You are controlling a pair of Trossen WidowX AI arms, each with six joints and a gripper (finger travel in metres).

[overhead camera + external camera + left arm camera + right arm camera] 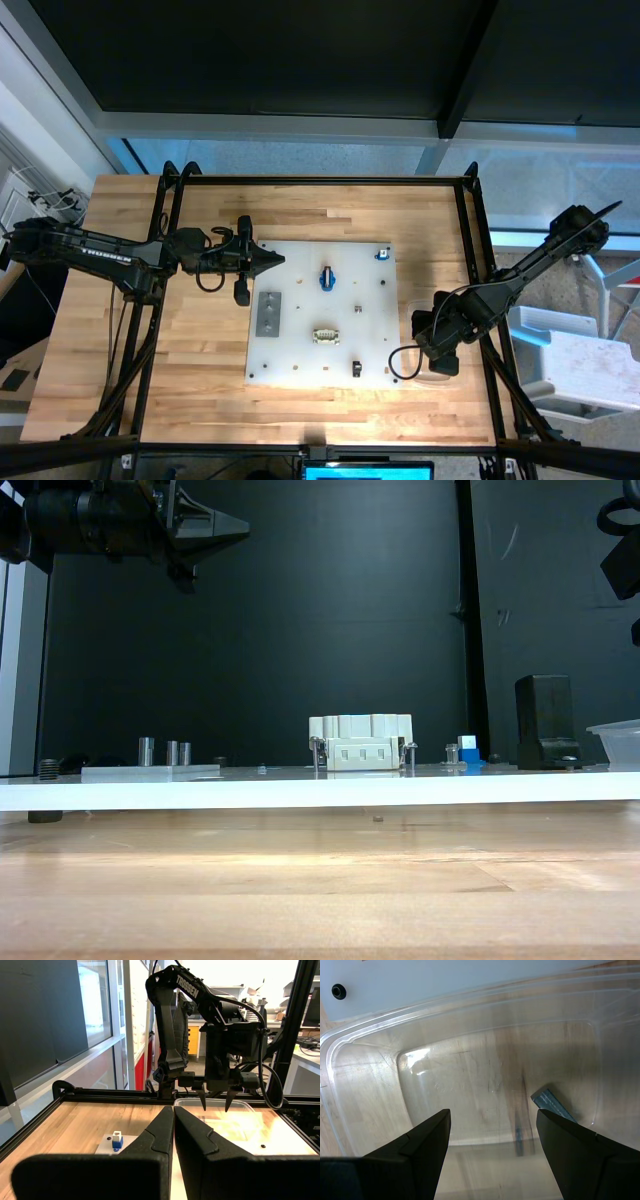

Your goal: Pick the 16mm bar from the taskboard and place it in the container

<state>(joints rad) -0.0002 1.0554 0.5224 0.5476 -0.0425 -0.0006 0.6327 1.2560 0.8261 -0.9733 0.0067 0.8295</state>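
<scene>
Right pincer [493, 1112]: spread wide, gripping nothing, hanging tips-down just above the container [445, 1006], beside the right edge of the taskboard [300, 345]. Left pincer [173, 1110]: closed on nothing, fingers pressed together, held level and high over the far left corner of the taskboard, tips aimed across toward the right arm.

Hidden or hard to read: container almost wholly covered by the right pincer and wrist in the high view; cut off at the edge in the low view, only a rim and a bit of wall showing. One end of the 16mm bar [552, 1106] tucked behind a right pincer finger [580, 1160]; bluish-grey under the glare, outline soft through reflections on the clear plastic. Not to be made out from the high or low views. Left pincer clipped by the frame in the low view; right arm there only a black fragment.

Surface and room: pale wood-plank counter [200, 340] fenced by black rails [320, 181]; taskboard flat at its middle, carrying a grey block [268, 312], a blue knob [327, 279], a white connector [360, 742] and a small black fitting [545, 720]. Dark panels behind; windows and further workbenches past the right arm in the left wrist view.

16mm bar: inside the container, lying flat on its floor, long axis level and aslant to the tub's sides, visible end toward the middle of the floor.
</scene>
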